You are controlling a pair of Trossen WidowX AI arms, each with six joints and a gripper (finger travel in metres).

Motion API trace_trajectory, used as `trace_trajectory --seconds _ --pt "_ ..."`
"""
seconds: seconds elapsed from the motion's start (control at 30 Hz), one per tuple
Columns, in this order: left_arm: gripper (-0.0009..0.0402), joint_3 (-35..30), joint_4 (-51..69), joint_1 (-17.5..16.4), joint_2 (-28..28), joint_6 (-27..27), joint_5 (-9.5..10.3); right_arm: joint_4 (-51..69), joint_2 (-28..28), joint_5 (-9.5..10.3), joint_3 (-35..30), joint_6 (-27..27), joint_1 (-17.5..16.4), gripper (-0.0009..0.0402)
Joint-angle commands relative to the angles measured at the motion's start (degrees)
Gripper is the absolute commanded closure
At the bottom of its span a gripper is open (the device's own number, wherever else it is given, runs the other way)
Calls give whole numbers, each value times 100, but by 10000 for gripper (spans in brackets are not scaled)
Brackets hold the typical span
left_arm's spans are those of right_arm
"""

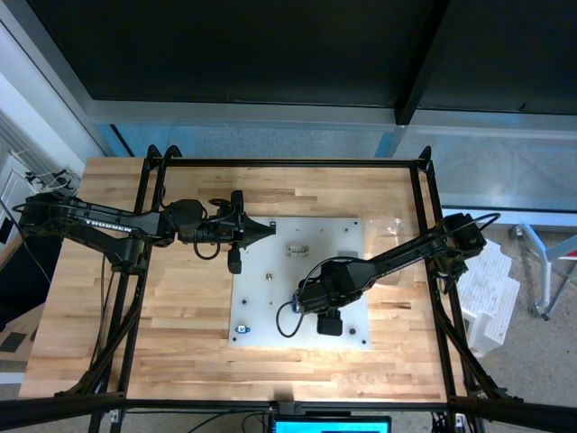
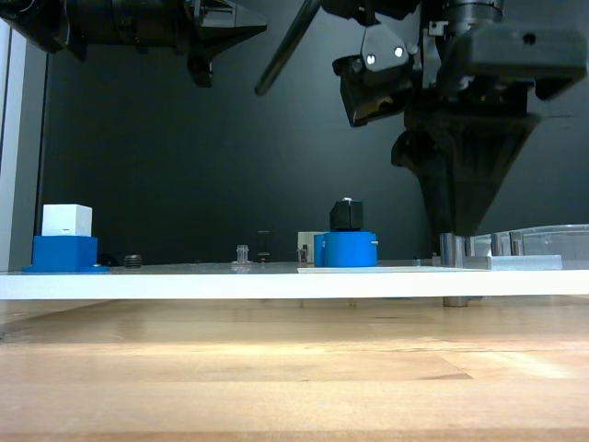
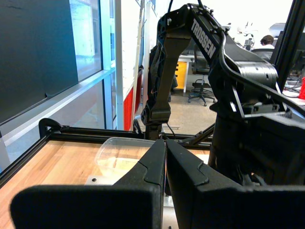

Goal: Pick the 16mm cylinder and install on the taskboard

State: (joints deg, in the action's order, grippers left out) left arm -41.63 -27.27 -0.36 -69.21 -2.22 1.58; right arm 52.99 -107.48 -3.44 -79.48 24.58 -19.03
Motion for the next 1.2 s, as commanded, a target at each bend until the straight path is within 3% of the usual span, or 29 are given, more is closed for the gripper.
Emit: trace_trajectory --seconds 0.03,0.47,0.8,0.97,1.2 --pt "392 0 0 0 -2 0 0 11 146 2 -7 -11 -2 184" --pt "392 0 0 -2 -2 0 0 315 841 48 -4 -157 -11 194" --pt "392 0 0 -2 -2 0 0 409 955 46 20 -160 -15 194" --pt "392 0 0 0 -2 0 0 323 1213 33 22 -411 -4 202" --pt "392 0 0 -2 -2 0 0 -262 1996 -494 101 -1064 208 253"
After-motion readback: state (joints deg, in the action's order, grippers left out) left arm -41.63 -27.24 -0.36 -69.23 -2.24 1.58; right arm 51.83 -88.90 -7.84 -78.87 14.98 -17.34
